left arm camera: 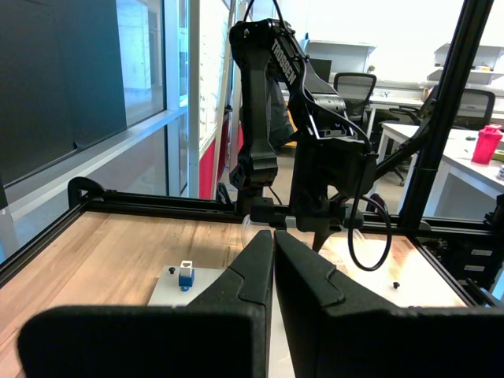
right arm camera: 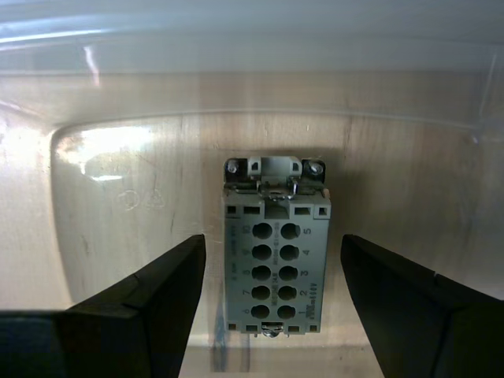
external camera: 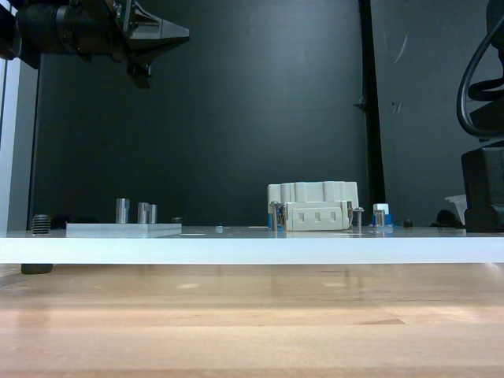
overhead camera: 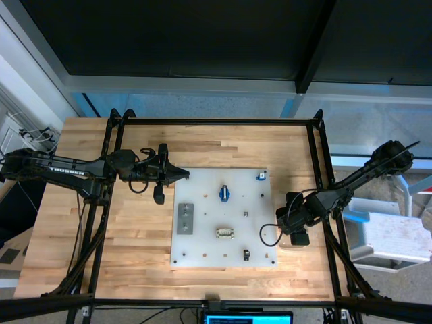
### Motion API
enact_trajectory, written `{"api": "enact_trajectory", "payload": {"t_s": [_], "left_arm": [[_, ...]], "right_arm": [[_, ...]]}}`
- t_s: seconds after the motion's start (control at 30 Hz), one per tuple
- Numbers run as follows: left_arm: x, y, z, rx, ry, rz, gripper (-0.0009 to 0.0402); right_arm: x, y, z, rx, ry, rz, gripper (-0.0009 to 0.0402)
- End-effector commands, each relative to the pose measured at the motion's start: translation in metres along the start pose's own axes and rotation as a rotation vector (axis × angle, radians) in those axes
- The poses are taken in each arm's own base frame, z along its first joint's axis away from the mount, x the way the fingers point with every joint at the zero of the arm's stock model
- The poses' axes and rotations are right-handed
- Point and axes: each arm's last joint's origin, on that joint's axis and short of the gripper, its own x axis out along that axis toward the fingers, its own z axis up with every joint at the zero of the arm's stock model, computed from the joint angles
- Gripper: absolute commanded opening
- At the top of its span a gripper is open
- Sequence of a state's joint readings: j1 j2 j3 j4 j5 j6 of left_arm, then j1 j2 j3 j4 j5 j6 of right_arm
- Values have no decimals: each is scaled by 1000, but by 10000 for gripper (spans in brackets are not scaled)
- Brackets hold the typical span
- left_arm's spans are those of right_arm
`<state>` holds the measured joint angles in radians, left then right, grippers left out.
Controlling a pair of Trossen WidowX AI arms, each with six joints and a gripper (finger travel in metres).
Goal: Pick the HAN10E connector and install in the HAN10E hub
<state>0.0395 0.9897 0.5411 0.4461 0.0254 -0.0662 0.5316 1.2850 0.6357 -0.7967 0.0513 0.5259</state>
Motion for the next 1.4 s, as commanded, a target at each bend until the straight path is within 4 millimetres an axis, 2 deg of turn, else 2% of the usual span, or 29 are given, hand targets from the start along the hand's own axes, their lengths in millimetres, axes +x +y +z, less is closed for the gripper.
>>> {"api": "enact_trajectory", "payload": {"t_s": [0.03, 0.47, 0.63, 0.83, 1.1, 1.4], "left_arm": [[0, 0, 0, 0, 0, 0, 0], [0, 0, 0, 0, 0, 0, 0], [0, 0, 0, 0, 0, 0, 0], [0, 0, 0, 0, 0, 0, 0], [0, 0, 0, 0, 0, 0, 0], [0, 0, 0, 0, 0, 0, 0]], "right_arm": [[0, 0, 0, -6, -1, 0, 204], [0, 0, 1, -6, -9, 5, 46], [-3, 1, 3, -7, -11, 7, 0], [-19, 4, 10, -19, -15, 8, 10], [-59, 6, 18, -131, -19, 8, 12], [-99, 8, 26, -416, -19, 4, 12]]}}
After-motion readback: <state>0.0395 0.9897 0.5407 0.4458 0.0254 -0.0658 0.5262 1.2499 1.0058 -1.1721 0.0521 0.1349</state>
